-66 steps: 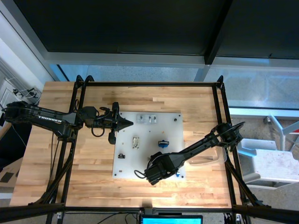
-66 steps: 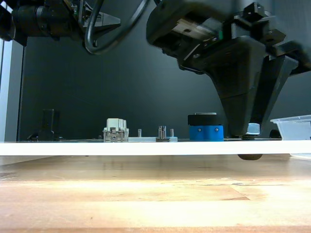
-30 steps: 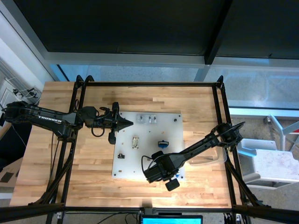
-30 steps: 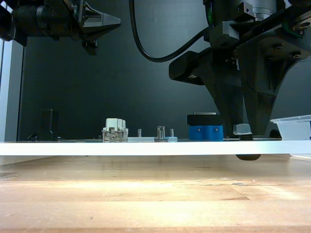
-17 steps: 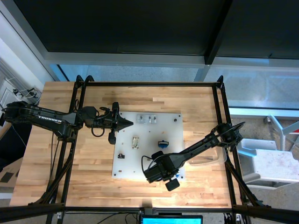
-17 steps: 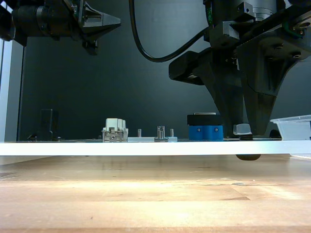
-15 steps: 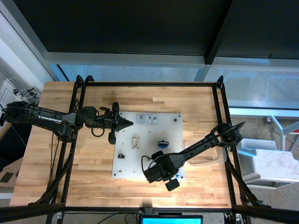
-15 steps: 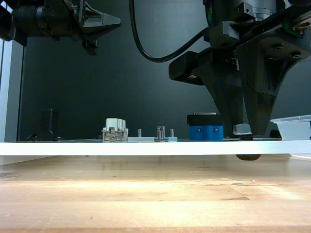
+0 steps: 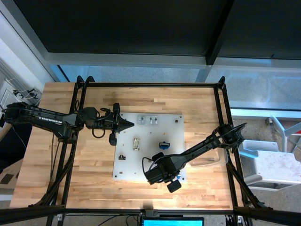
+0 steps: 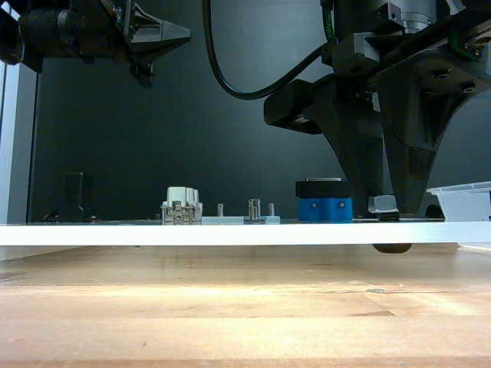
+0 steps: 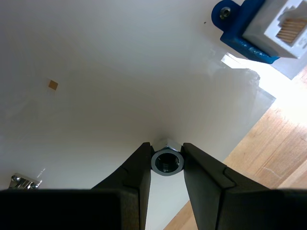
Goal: Pick the M12 fastener and fasten on the M12 threads
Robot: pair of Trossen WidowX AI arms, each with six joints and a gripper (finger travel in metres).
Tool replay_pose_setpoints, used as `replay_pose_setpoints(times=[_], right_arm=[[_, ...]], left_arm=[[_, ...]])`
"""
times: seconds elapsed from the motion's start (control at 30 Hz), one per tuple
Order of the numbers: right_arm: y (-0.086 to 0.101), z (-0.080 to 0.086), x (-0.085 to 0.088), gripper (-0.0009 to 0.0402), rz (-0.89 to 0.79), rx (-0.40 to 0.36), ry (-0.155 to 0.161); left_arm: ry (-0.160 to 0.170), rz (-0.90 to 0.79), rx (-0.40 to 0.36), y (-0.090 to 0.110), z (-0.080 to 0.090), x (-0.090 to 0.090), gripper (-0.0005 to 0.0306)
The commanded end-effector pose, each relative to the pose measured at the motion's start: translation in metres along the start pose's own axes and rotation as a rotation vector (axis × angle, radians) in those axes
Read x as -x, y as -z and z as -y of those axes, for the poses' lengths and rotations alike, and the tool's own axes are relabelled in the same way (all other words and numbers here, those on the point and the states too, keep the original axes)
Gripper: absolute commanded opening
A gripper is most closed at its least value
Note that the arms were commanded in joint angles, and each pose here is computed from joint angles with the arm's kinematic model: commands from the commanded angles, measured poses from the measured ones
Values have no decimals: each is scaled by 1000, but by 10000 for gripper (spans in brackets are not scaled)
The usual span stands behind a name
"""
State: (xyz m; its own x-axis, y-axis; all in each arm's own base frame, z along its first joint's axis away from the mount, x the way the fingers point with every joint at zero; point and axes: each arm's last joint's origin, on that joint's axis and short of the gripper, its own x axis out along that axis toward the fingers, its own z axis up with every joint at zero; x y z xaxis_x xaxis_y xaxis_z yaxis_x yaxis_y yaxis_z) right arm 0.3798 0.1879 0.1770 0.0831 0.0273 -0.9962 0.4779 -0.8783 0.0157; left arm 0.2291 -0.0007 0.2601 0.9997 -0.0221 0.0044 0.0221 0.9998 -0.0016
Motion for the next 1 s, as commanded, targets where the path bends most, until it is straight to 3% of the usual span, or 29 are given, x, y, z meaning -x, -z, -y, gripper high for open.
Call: replay_pose_setpoints(times=[0.03,0.7,0.9,1.0], right_arm=[[-1,0,0,66,8,-1,-3],[3,1,10,179,-28,3,15],[2,3,23,190,-62,12,65],[0,4,33,188,-87,36,63]], left_arm=[[0,0,0,0,0,0,0],[0,1,0,0,0,0,0],[0,1,0,0,0,0,0],[0,0,0,0,0,0,0]])
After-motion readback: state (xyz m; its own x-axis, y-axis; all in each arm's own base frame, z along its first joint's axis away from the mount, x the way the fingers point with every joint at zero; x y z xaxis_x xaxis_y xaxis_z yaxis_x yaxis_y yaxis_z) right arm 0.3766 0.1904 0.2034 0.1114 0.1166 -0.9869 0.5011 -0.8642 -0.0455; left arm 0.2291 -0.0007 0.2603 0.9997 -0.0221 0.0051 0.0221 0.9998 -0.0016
